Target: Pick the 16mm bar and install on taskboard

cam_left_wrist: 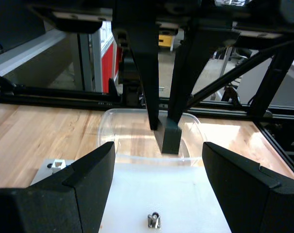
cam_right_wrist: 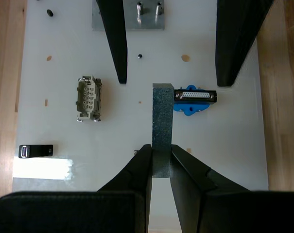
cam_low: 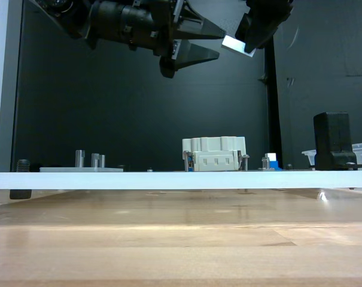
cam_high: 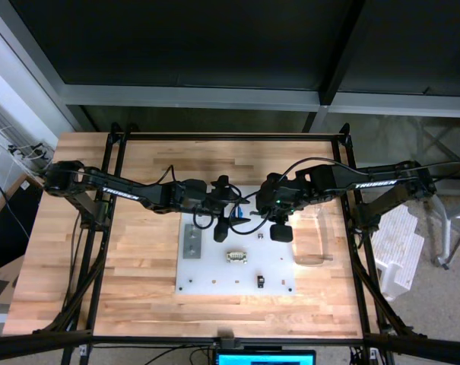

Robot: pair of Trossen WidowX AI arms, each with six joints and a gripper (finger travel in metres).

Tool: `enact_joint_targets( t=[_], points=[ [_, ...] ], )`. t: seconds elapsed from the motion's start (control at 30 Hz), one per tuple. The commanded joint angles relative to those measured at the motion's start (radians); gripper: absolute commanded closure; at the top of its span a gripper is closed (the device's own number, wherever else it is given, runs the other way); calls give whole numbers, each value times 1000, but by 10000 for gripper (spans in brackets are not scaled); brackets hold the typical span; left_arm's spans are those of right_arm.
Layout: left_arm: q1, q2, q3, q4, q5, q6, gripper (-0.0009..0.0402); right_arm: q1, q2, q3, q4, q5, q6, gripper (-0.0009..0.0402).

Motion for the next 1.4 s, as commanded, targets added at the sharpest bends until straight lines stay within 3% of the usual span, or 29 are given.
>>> enact_joint_targets(
  t=[0.03,0.8,1.4],
  points=[
    [0,-1,13,-38,0,0,150,0,1,-2,3,1,2,373],
    [0,-1,34,-64,8,17,245,-13,1,-2,57,0,-3,373],
    [0,-1,34,-65,20,48,376,-13,1,-2,60,0,-3,373]
  ],
)
